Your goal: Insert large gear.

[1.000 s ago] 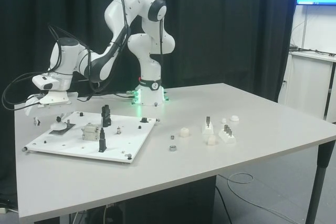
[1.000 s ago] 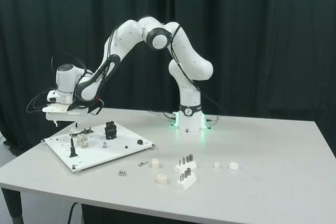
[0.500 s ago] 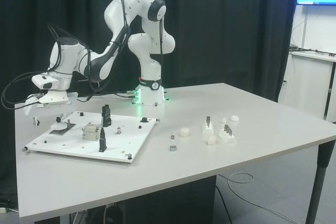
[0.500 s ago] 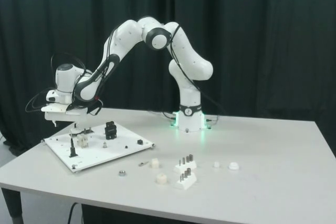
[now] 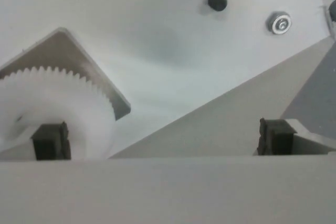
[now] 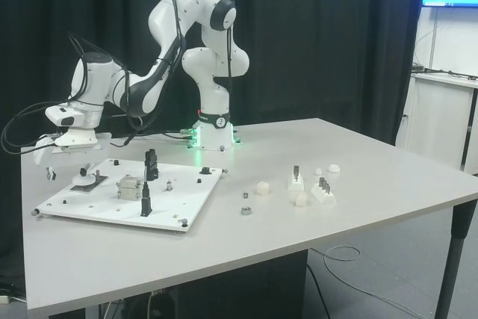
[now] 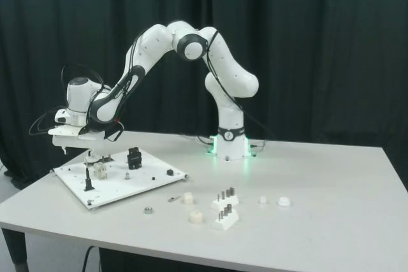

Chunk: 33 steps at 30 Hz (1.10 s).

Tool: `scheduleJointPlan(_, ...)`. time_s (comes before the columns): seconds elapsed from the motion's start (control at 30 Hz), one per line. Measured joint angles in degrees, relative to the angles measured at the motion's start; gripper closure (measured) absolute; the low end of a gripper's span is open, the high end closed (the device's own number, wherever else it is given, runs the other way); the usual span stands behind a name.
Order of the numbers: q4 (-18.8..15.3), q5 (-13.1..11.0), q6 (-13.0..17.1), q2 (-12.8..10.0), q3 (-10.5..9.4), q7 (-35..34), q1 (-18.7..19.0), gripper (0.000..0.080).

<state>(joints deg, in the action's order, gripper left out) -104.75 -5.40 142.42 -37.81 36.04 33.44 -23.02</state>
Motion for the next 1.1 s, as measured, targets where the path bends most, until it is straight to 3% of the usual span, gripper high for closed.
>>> scheduleJointPlan(1.1, 1.1, 0.0, -0.8, -0.4, -0.59, 0.0, -1.2, 0.0003)
